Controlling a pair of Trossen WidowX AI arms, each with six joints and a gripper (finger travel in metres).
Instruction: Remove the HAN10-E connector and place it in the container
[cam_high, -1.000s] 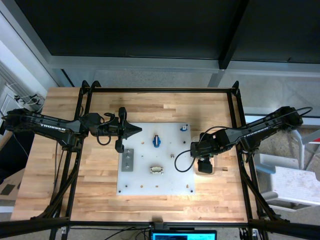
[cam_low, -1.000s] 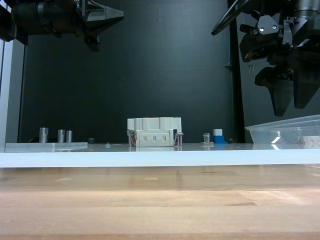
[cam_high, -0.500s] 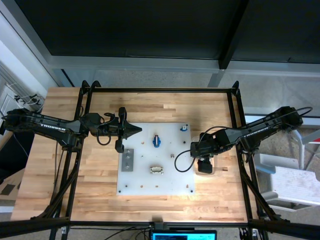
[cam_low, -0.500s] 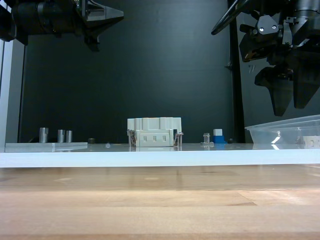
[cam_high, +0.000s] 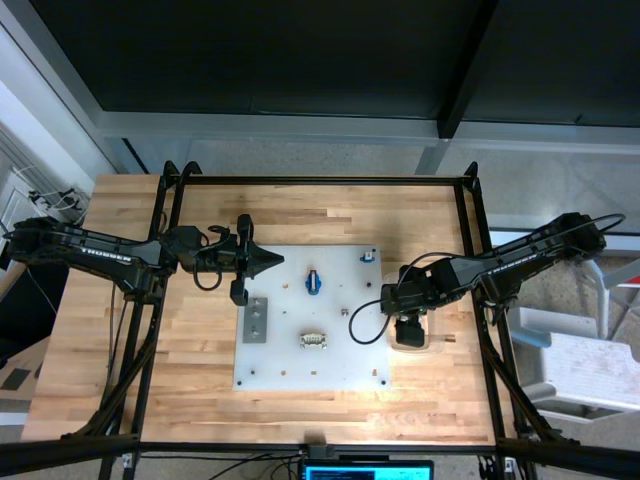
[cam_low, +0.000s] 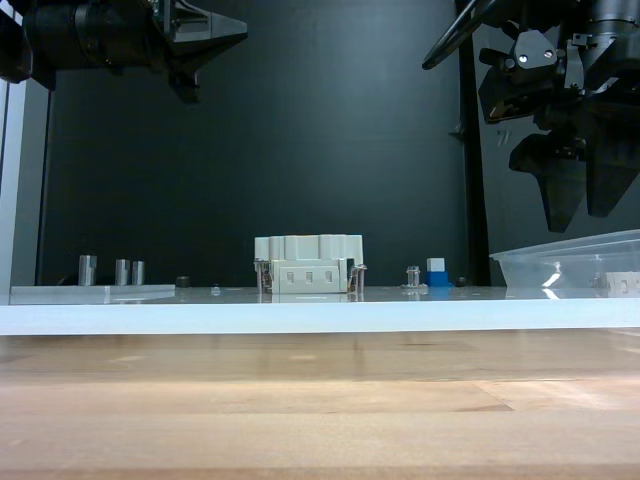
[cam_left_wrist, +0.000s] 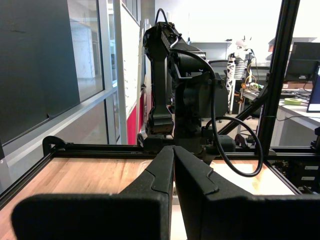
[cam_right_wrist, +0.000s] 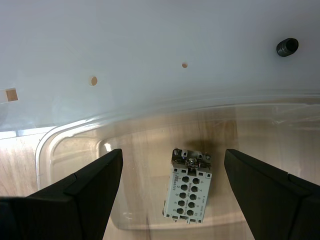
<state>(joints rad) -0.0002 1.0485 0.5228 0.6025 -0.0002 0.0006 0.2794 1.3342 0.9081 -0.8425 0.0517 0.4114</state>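
Note:
The HAN10-E connector (cam_right_wrist: 189, 187), a light-grey block with two rows of holes, lies flat on the floor of the clear container (cam_right_wrist: 50, 150). My right gripper (cam_right_wrist: 170, 156) hangs open directly above it, touching nothing. From table height the connector (cam_low: 622, 283) shows pale through the container wall (cam_low: 560, 265), below the right gripper (cam_low: 582, 212). From above, the right gripper (cam_high: 410, 330) covers most of the container (cam_high: 431, 343) at the board's right edge. My left gripper (cam_high: 275, 259) is shut and empty, held high over the board's back left (cam_low: 238, 35).
A white board (cam_high: 350, 370) lies mid-table. On it stand a light-grey connector housing (cam_high: 314, 341) (cam_low: 307, 265), a grey plate with holes (cam_high: 258, 320), and two small blue parts (cam_high: 314, 282) (cam_high: 367, 256). A black frame surrounds the table.

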